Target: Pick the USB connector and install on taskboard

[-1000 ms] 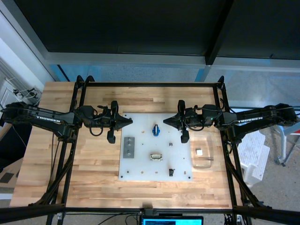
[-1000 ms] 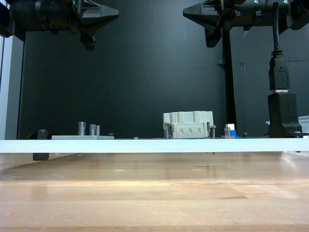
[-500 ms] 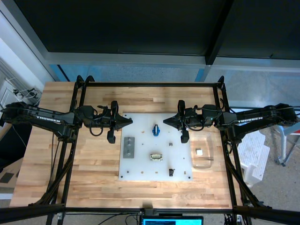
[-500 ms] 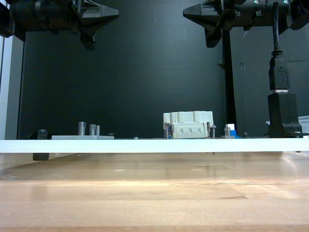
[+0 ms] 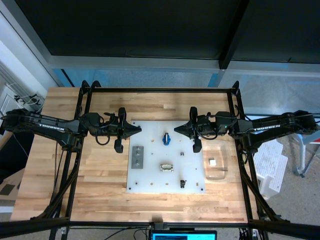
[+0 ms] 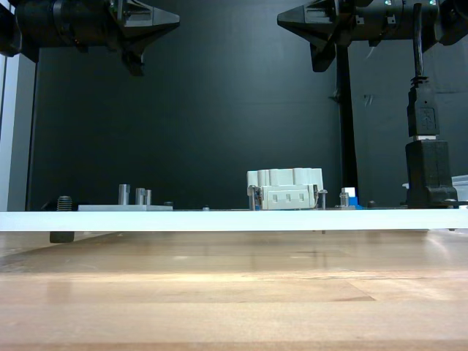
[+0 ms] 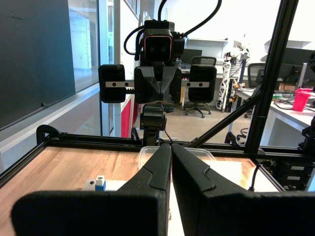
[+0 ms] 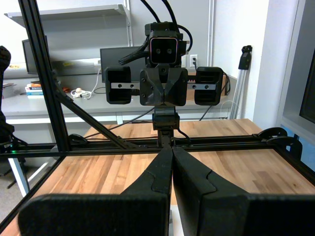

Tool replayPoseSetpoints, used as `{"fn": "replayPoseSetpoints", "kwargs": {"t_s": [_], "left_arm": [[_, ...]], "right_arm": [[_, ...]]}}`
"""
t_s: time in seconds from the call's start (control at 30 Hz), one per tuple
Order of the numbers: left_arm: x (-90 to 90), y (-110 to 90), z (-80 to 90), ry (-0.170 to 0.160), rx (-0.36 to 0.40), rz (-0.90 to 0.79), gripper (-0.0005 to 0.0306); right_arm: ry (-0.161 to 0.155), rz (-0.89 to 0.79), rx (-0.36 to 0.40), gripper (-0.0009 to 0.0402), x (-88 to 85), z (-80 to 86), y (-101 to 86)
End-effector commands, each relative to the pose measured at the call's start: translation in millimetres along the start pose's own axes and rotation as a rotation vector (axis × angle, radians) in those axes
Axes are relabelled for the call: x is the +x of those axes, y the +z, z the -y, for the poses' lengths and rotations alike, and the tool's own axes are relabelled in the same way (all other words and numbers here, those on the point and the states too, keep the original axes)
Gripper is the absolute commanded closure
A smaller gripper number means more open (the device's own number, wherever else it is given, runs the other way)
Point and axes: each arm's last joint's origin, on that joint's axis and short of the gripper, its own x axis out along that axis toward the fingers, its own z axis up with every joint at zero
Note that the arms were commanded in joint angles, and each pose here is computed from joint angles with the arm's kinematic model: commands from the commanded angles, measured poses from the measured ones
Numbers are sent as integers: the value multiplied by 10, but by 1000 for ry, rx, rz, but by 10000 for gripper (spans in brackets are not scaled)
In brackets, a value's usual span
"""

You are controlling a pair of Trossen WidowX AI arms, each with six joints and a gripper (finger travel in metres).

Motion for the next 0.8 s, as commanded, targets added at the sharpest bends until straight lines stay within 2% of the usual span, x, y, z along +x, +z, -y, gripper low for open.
{"fn": "replayPoseSetpoints", "kwargs": {"t_s": [0.03,0.8], "left_arm": [[0,0,0,0,0,0,300],[0,0,0,0,0,0,300]], "right_arm": [[0,0,0,393,0,0,1],[0,0,0,393,0,0,1]]}}
